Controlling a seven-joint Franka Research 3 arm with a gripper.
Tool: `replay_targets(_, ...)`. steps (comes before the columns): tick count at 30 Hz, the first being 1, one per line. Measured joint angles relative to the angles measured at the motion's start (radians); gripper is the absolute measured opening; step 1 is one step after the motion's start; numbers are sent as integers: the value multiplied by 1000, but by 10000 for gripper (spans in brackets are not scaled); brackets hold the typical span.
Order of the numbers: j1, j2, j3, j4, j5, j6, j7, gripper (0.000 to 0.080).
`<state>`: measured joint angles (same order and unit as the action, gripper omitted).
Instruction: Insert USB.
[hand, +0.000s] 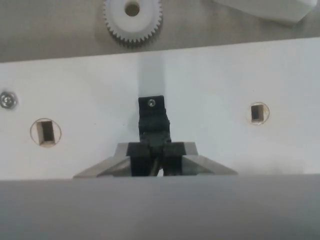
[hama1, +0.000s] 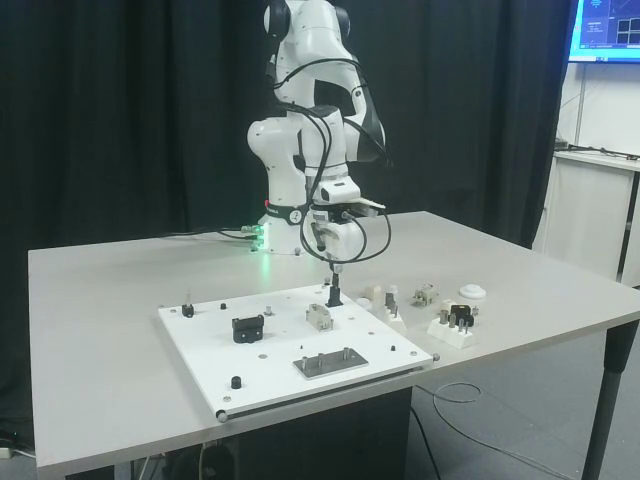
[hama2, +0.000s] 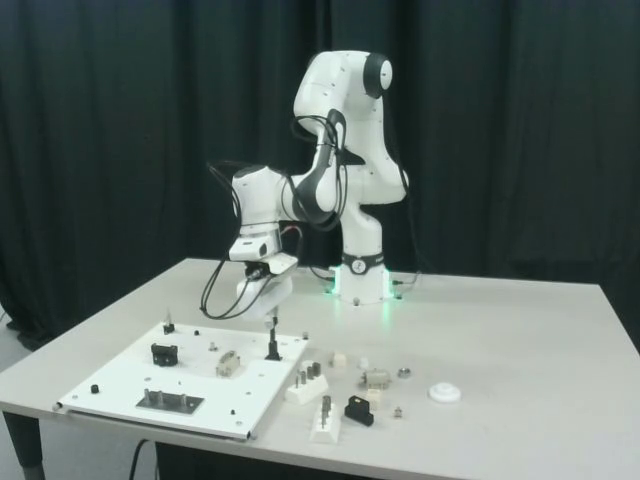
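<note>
Black USB plug (hand: 154, 120) (one screw showing) stands upright on white board (hand: 225, 145).

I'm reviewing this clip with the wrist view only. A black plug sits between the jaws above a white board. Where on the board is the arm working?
Observer: The gripper holds the plug near the board's corner closest to the arm's base.
Operator: Is anything else mounted on the board?
Observer: Yes, a black block and a grey plate with upright pins.
Operator: And off the board?
Observer: Small white holders stand on the table beside it.
</note>
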<state>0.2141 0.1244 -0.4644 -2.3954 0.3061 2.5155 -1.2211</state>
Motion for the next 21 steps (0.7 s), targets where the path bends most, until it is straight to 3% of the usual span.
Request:
replay_targets(9, 2, -1, 0, 0, 0, -1, 0, 47)
replay_targets(10, 3, -1, 0, 1, 0, -1, 0, 371)
replay_targets(15, 5, -7, 0, 2, -3, -2, 0, 371)
replay_targets(16, 5, -8, 0, 2, -4, -3, 0, 686)
replay_targets(21, 6, -16, 0, 2, -7, -8, 0, 686)
